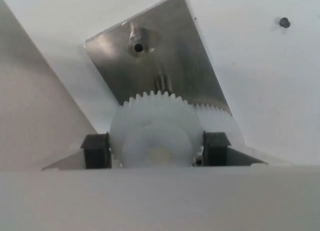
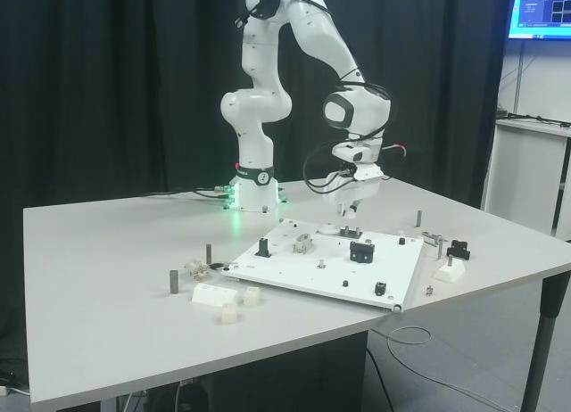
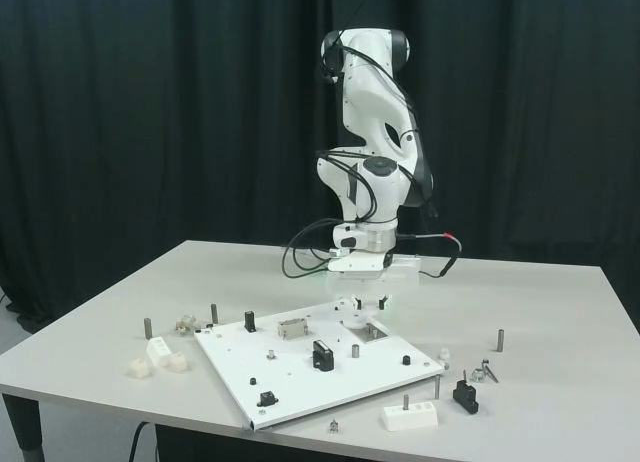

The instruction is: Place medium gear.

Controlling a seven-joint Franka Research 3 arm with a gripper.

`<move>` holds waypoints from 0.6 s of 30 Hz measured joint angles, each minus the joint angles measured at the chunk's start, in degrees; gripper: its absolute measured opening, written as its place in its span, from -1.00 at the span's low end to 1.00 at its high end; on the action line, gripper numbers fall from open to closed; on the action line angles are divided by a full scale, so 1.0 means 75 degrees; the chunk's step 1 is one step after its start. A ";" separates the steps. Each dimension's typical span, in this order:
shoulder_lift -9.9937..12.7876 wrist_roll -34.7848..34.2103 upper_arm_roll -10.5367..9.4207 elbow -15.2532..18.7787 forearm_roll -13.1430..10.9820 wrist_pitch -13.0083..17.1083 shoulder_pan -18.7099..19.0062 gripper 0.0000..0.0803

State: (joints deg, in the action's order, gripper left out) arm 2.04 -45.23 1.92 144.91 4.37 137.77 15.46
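Now wrist view: gripper (image 1: 157, 150) clamps white medium gear (image 1: 156, 133) over grey metal plate (image 1: 160, 61) | first room view: gear low above white board (image 2: 294, 274) | second room view: placing step; next, lower squarely onto its shaft.

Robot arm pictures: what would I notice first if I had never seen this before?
Probably the big white robot arm bending down over the white board on the grey table. Its gripper pinches a white toothed gear between black fingers, just above a grey metal plate. Small parts lie scattered around the board.
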 joint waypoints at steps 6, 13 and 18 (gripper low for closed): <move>0.0001 0.0000 0.0007 0.0000 0.0004 0.0011 -0.0013 -0.01; 0.0009 0.0000 0.0022 0.0000 0.0009 0.0033 -0.0025 -0.01; 0.0031 0.0000 0.0024 0.0000 0.0011 0.0059 -0.0031 -0.01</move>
State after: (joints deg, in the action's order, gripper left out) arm 2.27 -45.22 2.10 144.91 4.45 138.21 15.23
